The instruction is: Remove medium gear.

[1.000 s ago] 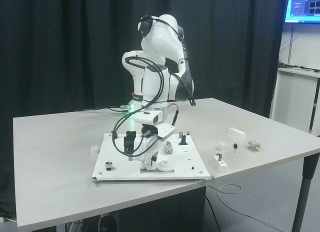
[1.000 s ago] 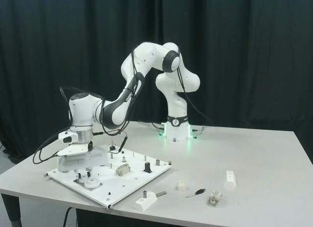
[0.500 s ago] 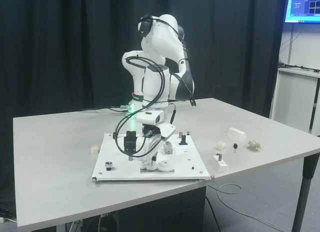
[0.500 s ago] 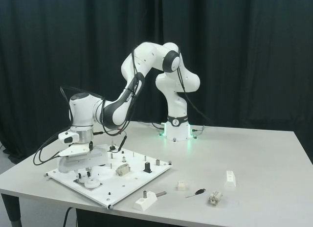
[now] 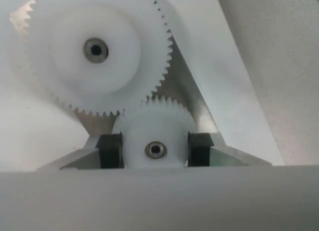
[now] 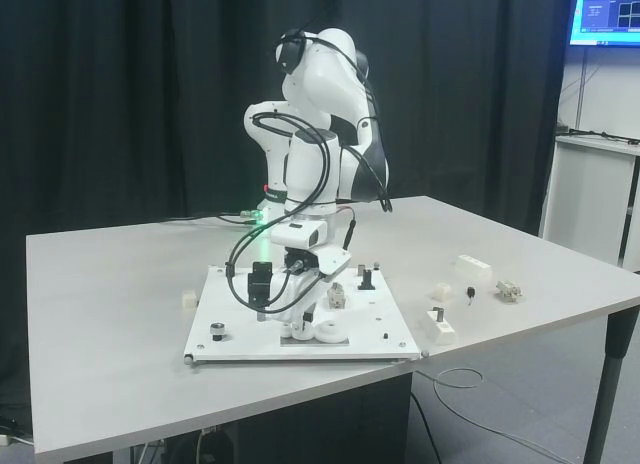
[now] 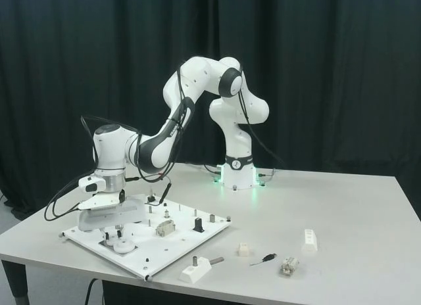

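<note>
The small white toothed plastic gear (image 5: 155,134) sits on its steel pin on the white board (image 6: 240,324), meshed with the larger white gear (image 5: 94,52). The tool (image 5: 155,150) is clamped across its rim. It looks light, rigid and slick, so a squeeze on opposite flanks and a straight lift should suit it.

The medium gear (image 5: 155,134) sits between the 2 fingers (image 5: 109,150), meshed with the large gear (image 5: 97,52), on the board (image 6: 300,329) atop the table (image 6: 110,314).

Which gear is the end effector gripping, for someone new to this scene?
Find the white board on the grey table. Near its front edge, two white gears mesh. The medium gear sits between the end effector's black pads, smaller than the large gear.
</note>
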